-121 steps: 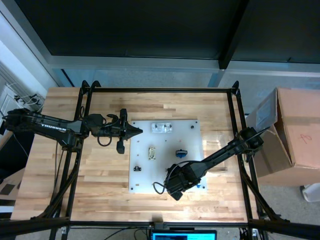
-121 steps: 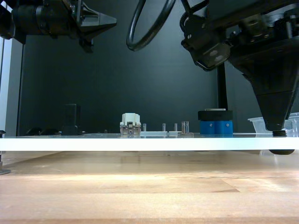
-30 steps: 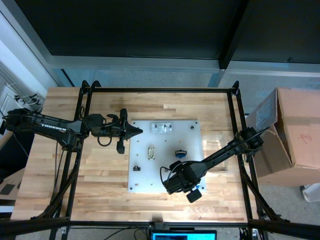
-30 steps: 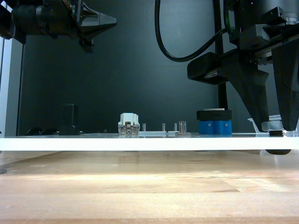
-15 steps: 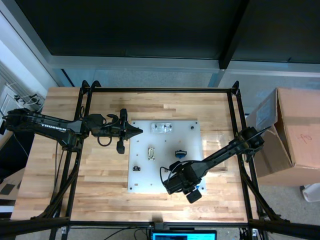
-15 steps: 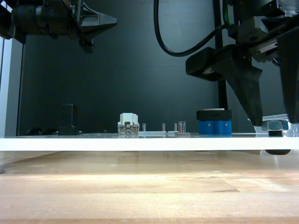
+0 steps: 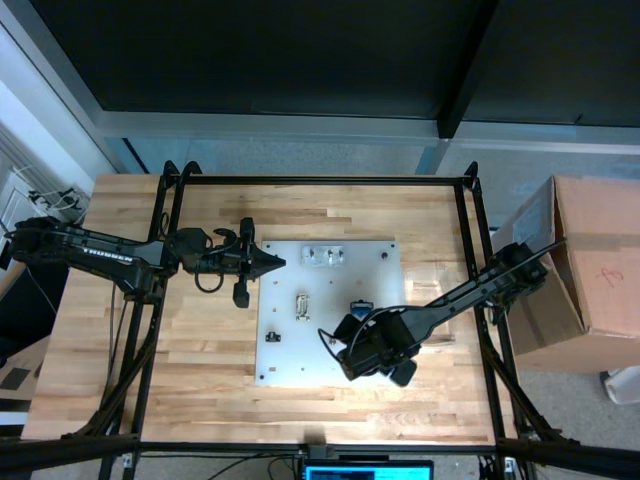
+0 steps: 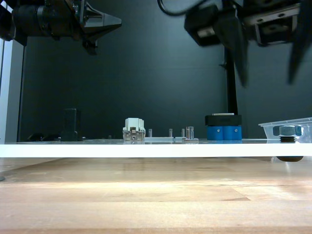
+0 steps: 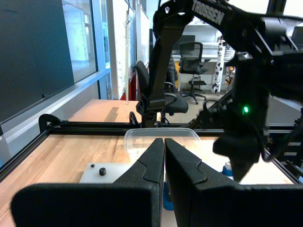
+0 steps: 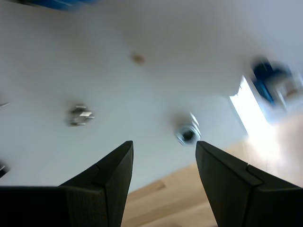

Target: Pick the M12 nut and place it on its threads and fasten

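Two arms reach in over one white board [image 7: 285,350] lying mid-tabletop. There is one silver nut [image 8: 287,130]. It sits on its stud [image 8: 291,139], level, on top of the black ribs that show beneath it, near the board's near right edge. Nothing touches it.

The right gripper [image 8: 267,82] hangs above that nut, well apart from it. Its two fingers [image 10: 111,175] are spread wide. In the right wrist view the nut shows between them on the white surface, with a dark centre.

The left gripper [image 9: 164,142] is held high over the board's far left corner, its two fingers pressed together with no gap and nothing between them.

One clear tray [image 9: 142,137] stands by the board's right edge. In the low view the nut seems to lie inside it, but the stud stands in front of it. From above, the right arm covers that spot, so what the tray holds cannot really be told.

Also on the board are one blue block [image 8: 224,133] with a black cap, one white connector [image 8: 135,131] and one short silver post [image 8: 189,132], all apart from each other and from the nut. One cardboard box [image 7: 590,270] stands beyond the tabletop's right edge, with its inside out of sight.
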### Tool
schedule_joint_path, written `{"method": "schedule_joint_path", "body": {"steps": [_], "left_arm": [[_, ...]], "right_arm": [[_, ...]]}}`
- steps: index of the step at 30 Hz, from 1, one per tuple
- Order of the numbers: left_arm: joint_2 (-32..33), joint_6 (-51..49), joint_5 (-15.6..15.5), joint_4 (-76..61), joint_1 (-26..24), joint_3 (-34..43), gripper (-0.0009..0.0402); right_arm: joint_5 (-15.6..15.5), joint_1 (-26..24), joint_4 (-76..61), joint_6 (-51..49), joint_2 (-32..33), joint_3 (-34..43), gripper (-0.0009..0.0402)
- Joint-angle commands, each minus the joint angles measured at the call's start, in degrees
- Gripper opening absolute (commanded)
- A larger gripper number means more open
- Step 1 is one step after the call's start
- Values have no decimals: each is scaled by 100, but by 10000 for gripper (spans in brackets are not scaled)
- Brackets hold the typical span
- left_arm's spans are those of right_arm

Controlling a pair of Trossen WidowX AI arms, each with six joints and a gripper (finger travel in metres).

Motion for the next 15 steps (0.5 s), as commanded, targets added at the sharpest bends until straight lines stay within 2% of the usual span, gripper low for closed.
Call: {"method": "schedule_joint_path", "body": {"steps": [1,3,6,12,15], "left_arm": [[0,4,0,2,0,2,0],[0,2,0,2,2,2,0],[0,2,0,2,0,2,0],[0,2,0,2,0,2,0],[0,2,0,2,0,2,0]], "right_arm": [[133,2,-328,-1185,-116,-7,183],[177,0,-468,-2142,-131,-7,183],[470,0,-575,-3265,-142,-11,183],[476,7,-754,-6675,-142,-15,183],[457,7,-772,-6968,-142,-15,183]]}}
